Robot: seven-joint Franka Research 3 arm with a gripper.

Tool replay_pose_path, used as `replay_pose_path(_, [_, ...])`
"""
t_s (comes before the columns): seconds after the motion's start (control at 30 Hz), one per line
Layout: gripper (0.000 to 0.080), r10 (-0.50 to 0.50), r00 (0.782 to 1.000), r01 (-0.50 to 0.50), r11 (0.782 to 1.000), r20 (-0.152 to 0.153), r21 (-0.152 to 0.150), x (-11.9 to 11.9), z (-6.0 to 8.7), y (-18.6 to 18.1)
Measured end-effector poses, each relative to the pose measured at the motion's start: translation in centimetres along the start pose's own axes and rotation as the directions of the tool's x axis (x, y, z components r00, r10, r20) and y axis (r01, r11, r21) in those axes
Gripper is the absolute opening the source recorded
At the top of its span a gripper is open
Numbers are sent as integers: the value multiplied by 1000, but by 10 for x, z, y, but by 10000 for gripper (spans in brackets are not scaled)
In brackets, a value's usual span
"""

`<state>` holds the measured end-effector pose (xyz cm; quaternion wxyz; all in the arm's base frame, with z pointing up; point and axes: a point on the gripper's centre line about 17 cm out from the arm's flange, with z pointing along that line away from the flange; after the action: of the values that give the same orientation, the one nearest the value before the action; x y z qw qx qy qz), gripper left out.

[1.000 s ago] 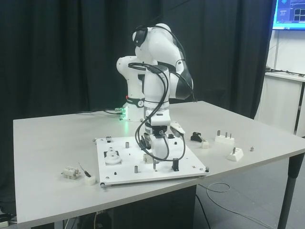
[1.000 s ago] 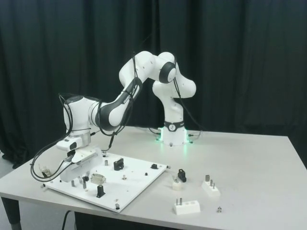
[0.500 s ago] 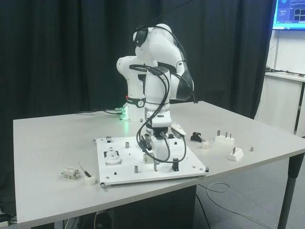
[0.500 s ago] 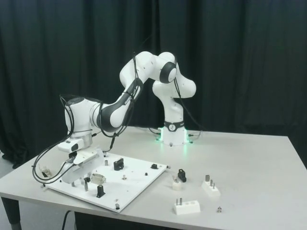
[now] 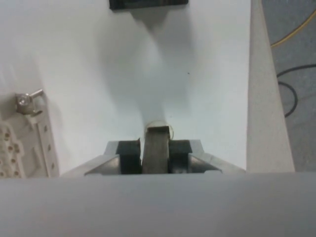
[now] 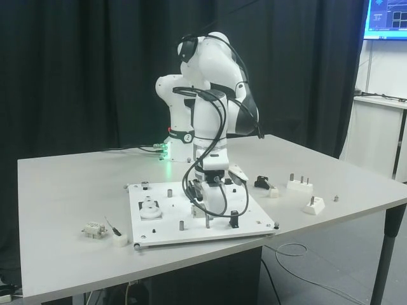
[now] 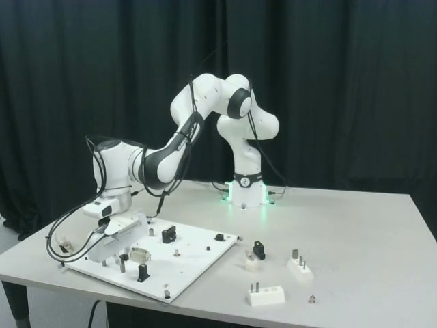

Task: Insert square peg 3.

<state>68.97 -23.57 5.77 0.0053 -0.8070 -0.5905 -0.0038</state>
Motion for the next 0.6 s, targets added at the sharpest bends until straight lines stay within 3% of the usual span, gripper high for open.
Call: replay_pose_path(0.6, [115,10,1000,-10,1000,-5,-11,2,1,2])
